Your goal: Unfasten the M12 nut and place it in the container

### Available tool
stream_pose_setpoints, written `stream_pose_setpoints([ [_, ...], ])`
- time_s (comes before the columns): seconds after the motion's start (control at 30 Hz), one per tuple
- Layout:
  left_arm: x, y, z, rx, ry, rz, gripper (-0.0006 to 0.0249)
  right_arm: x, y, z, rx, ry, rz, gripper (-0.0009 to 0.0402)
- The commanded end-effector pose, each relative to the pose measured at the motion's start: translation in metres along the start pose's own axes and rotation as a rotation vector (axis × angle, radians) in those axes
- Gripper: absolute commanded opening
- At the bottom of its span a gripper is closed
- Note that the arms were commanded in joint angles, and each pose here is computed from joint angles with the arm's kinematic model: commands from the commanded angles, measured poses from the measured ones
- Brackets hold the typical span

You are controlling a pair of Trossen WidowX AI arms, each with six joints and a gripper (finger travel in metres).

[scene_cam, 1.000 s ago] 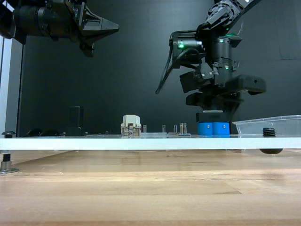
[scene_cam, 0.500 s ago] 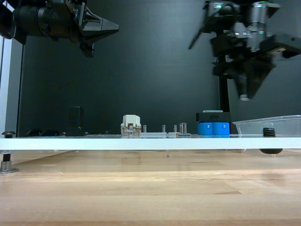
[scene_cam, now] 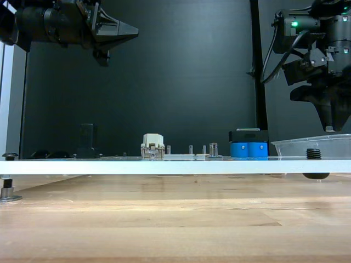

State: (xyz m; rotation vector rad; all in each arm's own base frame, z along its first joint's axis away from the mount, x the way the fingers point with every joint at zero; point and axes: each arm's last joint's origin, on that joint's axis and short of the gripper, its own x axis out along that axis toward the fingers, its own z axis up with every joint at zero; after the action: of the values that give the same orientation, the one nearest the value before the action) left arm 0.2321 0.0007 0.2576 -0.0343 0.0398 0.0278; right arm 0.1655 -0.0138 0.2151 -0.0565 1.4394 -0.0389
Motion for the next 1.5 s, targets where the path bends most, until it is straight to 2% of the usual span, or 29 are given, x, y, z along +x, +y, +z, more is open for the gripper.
stream_pose_setpoints([
  [0.03, 0.0, 0.0, 0.0, 0.0, -0.001, 0.0, 0.0, -0.001, 0.0, 0.0, 0.02, -0.001, -0.001, 0.0079],
  [0.23, 0.0, 0.0, 0.0, 0.0, 0.0, 0.0, 0.0, -0.001, 0.0, 0.0, 0.031, 0.004, -0.001, 0.0161],
  [0.37, 0.0, 0.0, 0.0, 0.0, 0.0, 0.0, 0.0, -0.001, 0.0, 0.0, 0.032, 0.005, -0.001, 0.0202],
  [0.53, 0.0, 0.0, 0.0, 0.0, 0.0, 0.0, 0.0, -0.001, 0.0, -0.001, 0.034, 0.006, -0.001, 0.0226],
  [0.7, 0.0, 0.0, 0.0, 0.0, 0.0, 0.0, 0.0, -0.001, 0.0, -0.001, 0.033, 0.006, -0.001, 0.0228],
  [0.83, 0.0, 0.0, 0.0, 0.0, 0.0, 0.0, 0.0, -0.003, 0.0, 0.001, 0.033, -0.004, -0.002, 0.0215],
  [0.93, 0.0, 0.0, 0.0, 0.0, 0.0, 0.0, 0.0, -0.013, -0.001, 0.007, 0.035, -0.045, -0.005, 0.0197],
  [1.07, 0.0, 0.0, 0.0, 0.0, 0.0, 0.0, 0.0, -0.037, -0.006, 0.023, 0.078, -0.172, -0.022, 0.0166],
  [1.23, 0.0, 0.0, 0.0, 0.0, 0.0, 0.0, 0.0, -0.07, -0.012, 0.049, 0.164, -0.459, -0.025, 0.0104],
  [1.27, 0.0, 0.0, 0.0, 0.0, 0.0, 0.0, 0.0, -0.075, -0.012, 0.054, 0.167, -0.516, -0.014, 0.0087],
  [1.37, 0.0, 0.0, 0.0, 0.0, 0.0, 0.0, 0.0, -0.083, -0.007, 0.067, 0.127, -0.678, 0.069, 0.0029],
  [1.43, 0.0, 0.0, 0.0, 0.0, 0.0, 0.0, 0.0, -0.086, -0.006, 0.075, 0.099, -0.783, 0.099, -0.0006],
  [1.5, 0.0, 0.0, 0.0, 0.0, 0.0, 0.0, 0.0, -0.09, -0.006, 0.081, 0.096, -0.887, 0.102, 0.0008],
])
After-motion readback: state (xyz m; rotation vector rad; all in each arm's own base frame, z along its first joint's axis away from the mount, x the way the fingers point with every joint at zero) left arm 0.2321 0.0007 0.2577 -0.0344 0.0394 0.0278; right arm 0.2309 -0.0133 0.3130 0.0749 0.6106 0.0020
